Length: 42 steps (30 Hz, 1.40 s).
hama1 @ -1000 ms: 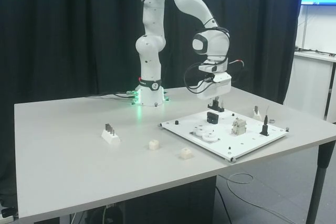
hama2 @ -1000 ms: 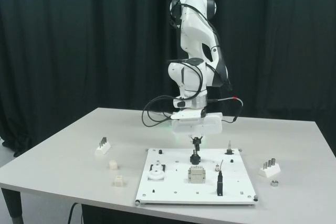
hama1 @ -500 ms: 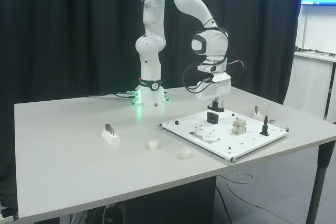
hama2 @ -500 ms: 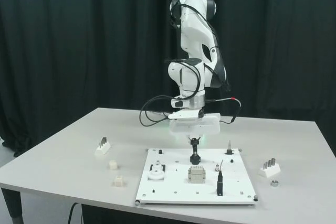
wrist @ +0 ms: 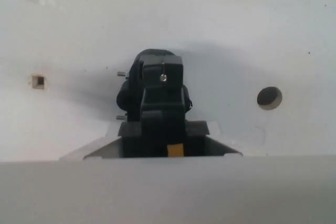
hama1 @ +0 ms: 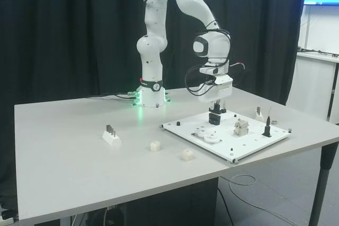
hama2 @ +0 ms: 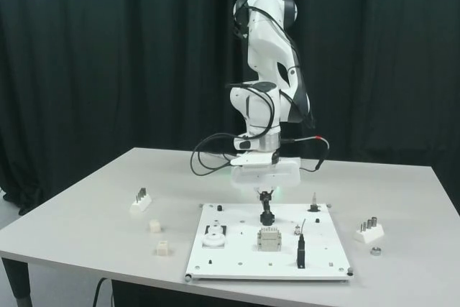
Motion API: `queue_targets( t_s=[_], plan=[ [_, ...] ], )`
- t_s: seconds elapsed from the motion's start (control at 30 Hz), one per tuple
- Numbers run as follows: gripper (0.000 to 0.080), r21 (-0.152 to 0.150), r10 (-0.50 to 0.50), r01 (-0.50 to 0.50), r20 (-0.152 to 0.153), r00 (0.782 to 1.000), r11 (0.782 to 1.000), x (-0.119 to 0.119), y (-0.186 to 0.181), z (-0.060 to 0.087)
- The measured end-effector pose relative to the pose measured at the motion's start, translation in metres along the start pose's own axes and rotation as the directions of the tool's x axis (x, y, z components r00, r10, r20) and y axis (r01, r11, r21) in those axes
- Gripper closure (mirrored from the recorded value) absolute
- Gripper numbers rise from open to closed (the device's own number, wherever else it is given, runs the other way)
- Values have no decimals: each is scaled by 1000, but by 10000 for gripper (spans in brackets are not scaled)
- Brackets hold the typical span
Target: Insert D-SUB.
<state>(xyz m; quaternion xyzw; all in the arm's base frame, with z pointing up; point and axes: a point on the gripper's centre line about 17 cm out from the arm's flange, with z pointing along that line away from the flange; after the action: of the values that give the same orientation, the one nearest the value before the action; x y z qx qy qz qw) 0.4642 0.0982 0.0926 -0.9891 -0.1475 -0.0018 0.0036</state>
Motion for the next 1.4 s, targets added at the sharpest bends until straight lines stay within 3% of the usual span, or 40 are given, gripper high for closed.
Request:
queue_targets(
  t_s=[1.4],
  plan=[
    [649, 3, 23, -23, 8, 1000, 1000, -2, -7, 5]
  ],
)
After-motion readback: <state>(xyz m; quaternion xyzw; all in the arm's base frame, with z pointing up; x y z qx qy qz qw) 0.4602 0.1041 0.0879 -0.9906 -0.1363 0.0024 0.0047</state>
